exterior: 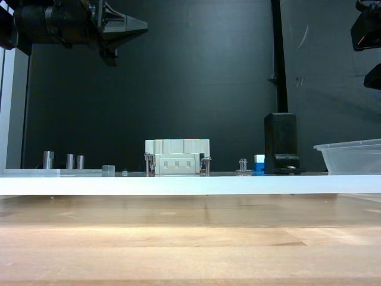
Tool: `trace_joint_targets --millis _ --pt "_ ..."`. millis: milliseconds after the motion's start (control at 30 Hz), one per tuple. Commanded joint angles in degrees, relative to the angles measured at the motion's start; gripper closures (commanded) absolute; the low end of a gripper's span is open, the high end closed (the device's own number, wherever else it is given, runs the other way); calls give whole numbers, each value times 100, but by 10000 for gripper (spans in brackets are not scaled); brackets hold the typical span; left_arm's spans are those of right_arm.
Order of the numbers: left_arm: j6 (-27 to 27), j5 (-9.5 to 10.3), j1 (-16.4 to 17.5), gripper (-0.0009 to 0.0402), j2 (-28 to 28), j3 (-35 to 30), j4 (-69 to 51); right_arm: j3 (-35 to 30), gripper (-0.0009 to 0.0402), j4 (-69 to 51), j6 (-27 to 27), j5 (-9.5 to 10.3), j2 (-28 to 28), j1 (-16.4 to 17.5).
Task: Remove the USB connector from the USB hub and place in the container
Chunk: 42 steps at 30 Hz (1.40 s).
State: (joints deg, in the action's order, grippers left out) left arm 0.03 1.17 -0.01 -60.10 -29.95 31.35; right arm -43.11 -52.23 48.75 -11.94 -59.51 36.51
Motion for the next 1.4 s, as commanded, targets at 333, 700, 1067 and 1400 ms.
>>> trace_joint_targets --millis 333,700,1067,1400 --pt "0 -2 0 392 0 0 2 -4 238 24 52 -2 -9 0" --pt "0 0 0 392 -2 0 2 -4 238 24 70 -26 -9 2" --pt "0 -2 2 392 0 0 2 -4 238 24 70 -44 -9 0" --pt "0 -2 0 392 0 0 2 -4 238 31 94 -42 -9 2"
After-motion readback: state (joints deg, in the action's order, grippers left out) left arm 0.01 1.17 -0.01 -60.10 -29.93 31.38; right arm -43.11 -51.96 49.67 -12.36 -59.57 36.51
